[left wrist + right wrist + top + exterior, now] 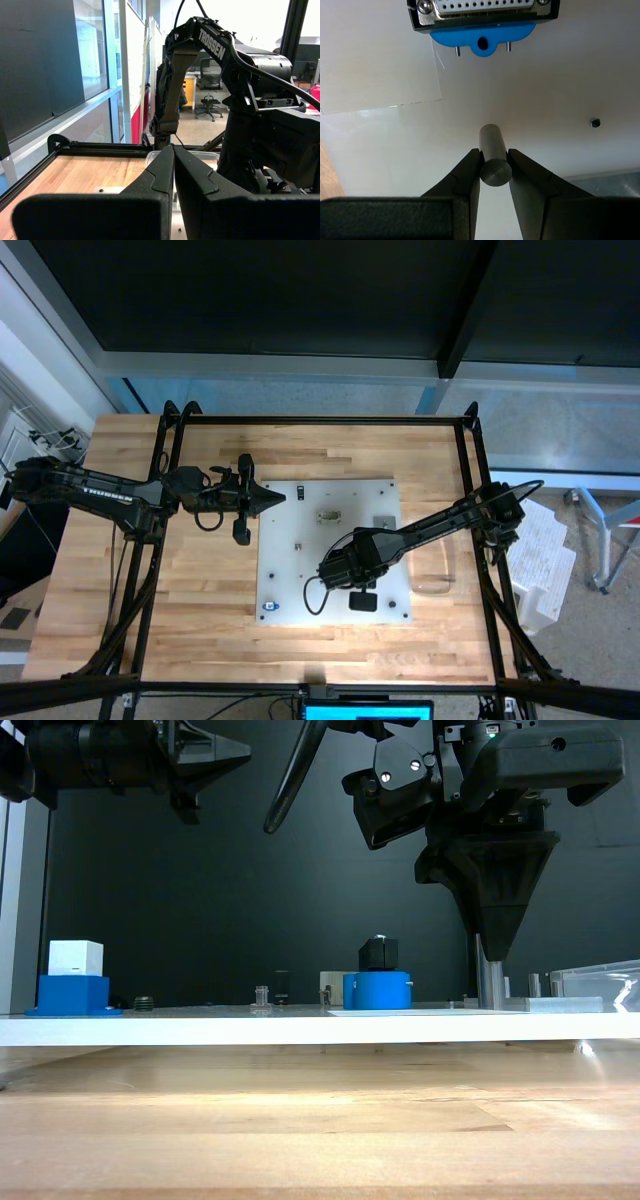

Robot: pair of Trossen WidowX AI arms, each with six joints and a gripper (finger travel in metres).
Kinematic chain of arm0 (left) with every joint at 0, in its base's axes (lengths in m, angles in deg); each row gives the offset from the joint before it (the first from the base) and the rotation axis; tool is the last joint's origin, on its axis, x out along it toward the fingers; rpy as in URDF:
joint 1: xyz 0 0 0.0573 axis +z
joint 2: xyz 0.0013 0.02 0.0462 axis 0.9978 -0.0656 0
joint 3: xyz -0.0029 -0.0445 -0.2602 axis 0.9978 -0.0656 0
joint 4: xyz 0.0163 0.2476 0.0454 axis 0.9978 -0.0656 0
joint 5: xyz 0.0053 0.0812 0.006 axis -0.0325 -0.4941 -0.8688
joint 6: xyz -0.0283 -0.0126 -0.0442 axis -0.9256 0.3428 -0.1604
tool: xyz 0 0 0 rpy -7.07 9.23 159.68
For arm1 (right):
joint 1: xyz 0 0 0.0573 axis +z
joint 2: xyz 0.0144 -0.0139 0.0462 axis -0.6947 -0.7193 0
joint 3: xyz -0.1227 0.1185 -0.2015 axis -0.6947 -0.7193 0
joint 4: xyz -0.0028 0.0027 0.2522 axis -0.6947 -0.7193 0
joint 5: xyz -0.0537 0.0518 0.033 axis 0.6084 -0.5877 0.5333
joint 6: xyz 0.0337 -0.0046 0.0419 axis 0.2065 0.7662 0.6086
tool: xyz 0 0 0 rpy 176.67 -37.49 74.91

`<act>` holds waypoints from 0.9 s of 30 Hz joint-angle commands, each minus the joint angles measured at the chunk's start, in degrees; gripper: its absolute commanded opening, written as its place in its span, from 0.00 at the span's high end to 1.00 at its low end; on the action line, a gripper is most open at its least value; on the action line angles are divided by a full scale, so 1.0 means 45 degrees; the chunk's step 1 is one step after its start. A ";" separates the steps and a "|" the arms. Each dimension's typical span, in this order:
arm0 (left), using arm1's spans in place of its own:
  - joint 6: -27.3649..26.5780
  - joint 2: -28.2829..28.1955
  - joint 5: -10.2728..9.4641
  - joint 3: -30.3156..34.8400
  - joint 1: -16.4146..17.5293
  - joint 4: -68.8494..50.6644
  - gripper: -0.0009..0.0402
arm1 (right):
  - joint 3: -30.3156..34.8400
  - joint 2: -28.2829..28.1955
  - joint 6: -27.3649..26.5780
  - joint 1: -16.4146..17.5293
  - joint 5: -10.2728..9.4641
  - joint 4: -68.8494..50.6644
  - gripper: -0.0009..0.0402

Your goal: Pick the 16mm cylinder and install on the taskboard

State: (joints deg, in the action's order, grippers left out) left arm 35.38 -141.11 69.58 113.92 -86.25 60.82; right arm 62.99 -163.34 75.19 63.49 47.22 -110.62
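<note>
The 16mm cylinder (pixel 492 137) is a smooth, dull silvery-grey round peg, longer than it is wide, with a flat, faintly brushed end face. The right gripper (pixel 495 160) has its two black fingers nearly closed, pinching the peg by its upper end. Seen from table height, the right gripper (pixel 490 948) points straight down and the peg (pixel 490 985) hangs upright below the fingertips. Its lower end is at the surface of the taskboard (pixel 300 1028); whether it touches or sits in a hole cannot be told.

From above, the right gripper (pixel 362 598) is over the near half of the white taskboard (pixel 300 580), right of centre. A clear tray (pixel 436 570) lies just beside the board's right edge. In the wrist view, a blue connector (pixel 482 42) with a pinned socket sits on the board (pixel 560 85) beyond the peg.

The left gripper (pixel 276 498) hovers high at the board's far left edge, pointing right, its fingers (pixel 160 175) pressed together on nothing.
</note>
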 commanded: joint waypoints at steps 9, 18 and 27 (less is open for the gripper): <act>0.0000 -0.0005 0.0000 0.0000 0.0005 0.0005 0.98 | -0.1311 -0.0063 -0.0029 0.0005 0.0058 0.1515 0.96; 0.0005 -0.0005 0.0000 0.0000 0.0000 0.0000 0.98 | -0.1477 -0.0058 0.0005 0.0015 0.0049 0.1885 0.83; 0.0000 -0.0005 0.0005 0.0000 0.0005 0.0005 0.98 | -0.1477 0.0092 0.0112 0.0005 0.0393 0.2098 0.41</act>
State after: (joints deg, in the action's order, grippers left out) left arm 35.38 -141.11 69.58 113.92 -86.25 60.82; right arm 56.31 -163.36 75.48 63.55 48.48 -101.11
